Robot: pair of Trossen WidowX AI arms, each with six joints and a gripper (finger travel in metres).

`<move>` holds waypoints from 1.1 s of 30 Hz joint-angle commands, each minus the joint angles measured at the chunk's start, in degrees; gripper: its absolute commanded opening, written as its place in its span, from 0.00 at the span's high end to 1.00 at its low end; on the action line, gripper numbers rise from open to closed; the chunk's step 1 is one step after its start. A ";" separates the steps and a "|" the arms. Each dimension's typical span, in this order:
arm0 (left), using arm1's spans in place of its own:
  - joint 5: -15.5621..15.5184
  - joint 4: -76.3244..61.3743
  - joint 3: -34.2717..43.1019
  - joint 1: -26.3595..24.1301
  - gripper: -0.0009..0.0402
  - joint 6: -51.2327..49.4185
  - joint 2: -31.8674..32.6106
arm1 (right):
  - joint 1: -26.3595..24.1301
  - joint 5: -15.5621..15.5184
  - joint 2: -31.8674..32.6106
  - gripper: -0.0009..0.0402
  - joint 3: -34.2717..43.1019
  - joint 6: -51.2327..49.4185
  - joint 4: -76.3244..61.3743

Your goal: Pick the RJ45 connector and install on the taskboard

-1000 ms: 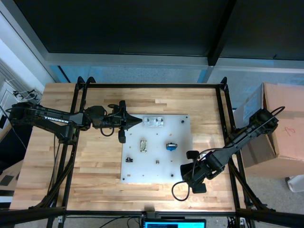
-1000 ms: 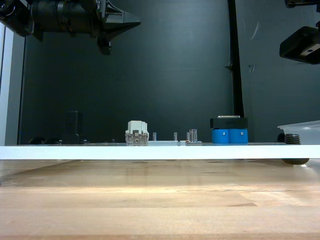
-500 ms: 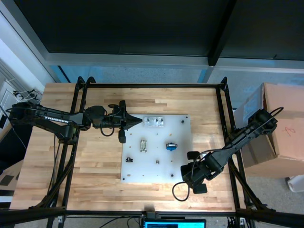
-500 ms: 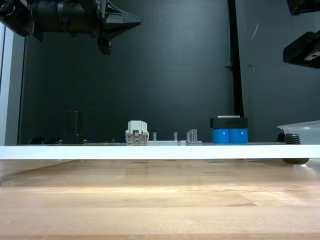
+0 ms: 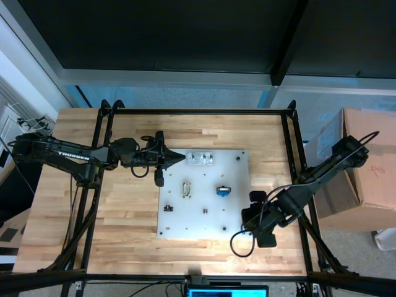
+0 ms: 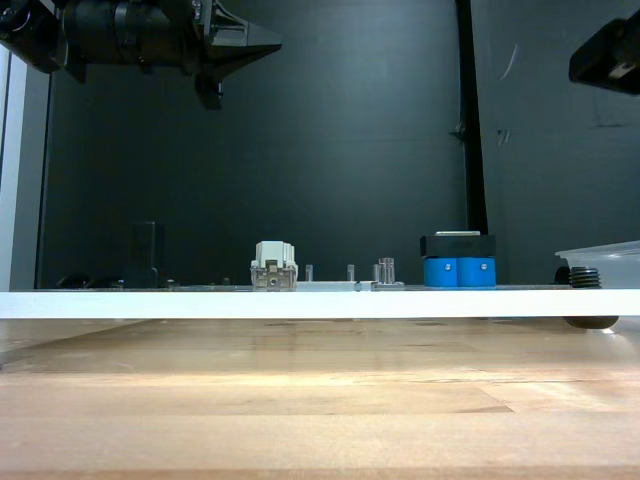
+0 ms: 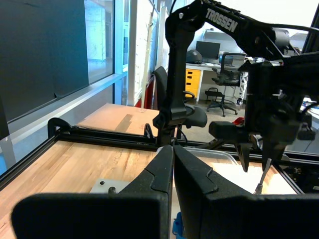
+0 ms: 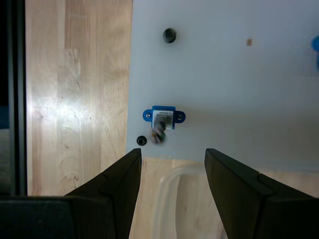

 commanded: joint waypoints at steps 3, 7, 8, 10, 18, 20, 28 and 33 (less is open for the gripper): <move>0.00 0.00 0.00 0.00 0.98 0.00 0.00 | -0.07 0.00 -1.20 0.55 -0.09 0.09 -0.98; 0.00 0.02 0.00 0.00 0.98 0.00 0.00 | -1.07 0.28 -2.56 0.55 -0.70 0.11 -0.87; 0.00 0.00 0.00 0.02 0.98 0.00 0.00 | -1.73 0.37 -3.34 0.56 -1.03 0.07 -0.85; 0.00 0.00 0.00 0.02 0.98 0.00 0.00 | -3.52 1.46 -5.38 0.58 -1.77 -0.24 -0.76; 0.00 0.00 0.00 0.02 0.98 0.00 0.00 | -15.08 11.54 -15.26 0.71 -2.62 -10.34 0.90; 0.00 0.02 0.00 0.02 0.98 0.00 0.00 | -19.28 11.61 -17.77 0.75 -2.75 -15.34 3.50; 0.00 0.02 0.00 0.02 0.98 0.00 0.00 | -34.49 3.39 -25.24 0.95 -6.14 -30.21 23.06; 0.00 0.02 0.00 0.02 0.98 0.00 0.02 | -39.32 -0.24 -28.96 0.97 -12.85 -32.52 39.89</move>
